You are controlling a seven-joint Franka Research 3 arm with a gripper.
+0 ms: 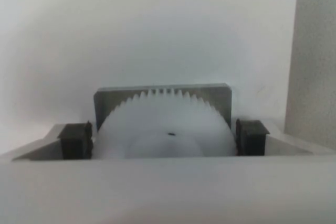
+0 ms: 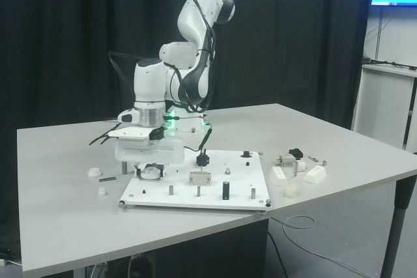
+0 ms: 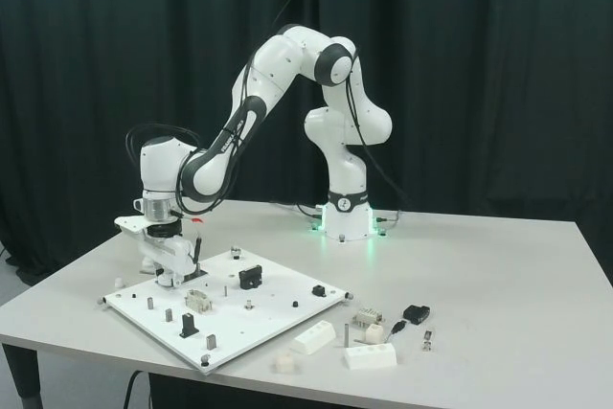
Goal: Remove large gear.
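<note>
In the wrist view the large white gear (image 1: 165, 129) lies flat between my two black fingertips (image 1: 76, 140), and its toothed rim reaches both pads. A grey block (image 1: 113, 100) stands just behind it. My gripper (image 1: 165, 141) is shut on the gear. From the first room view the gripper (image 2: 148, 164) is low over the near left corner of the white board (image 2: 221, 193), with the gear (image 2: 151, 173) under it. In the second room view the gripper (image 3: 165, 270) stands at the board's (image 3: 268, 323) far left corner, and the gear is mostly hidden.
Pegs, a black upright piece (image 2: 225, 190) and a small connector block (image 2: 199, 178) stand on the board. Small white parts (image 2: 95, 173) lie on the table left of it. White blocks (image 2: 315, 174) and a black piece (image 3: 415, 313) lie to its right.
</note>
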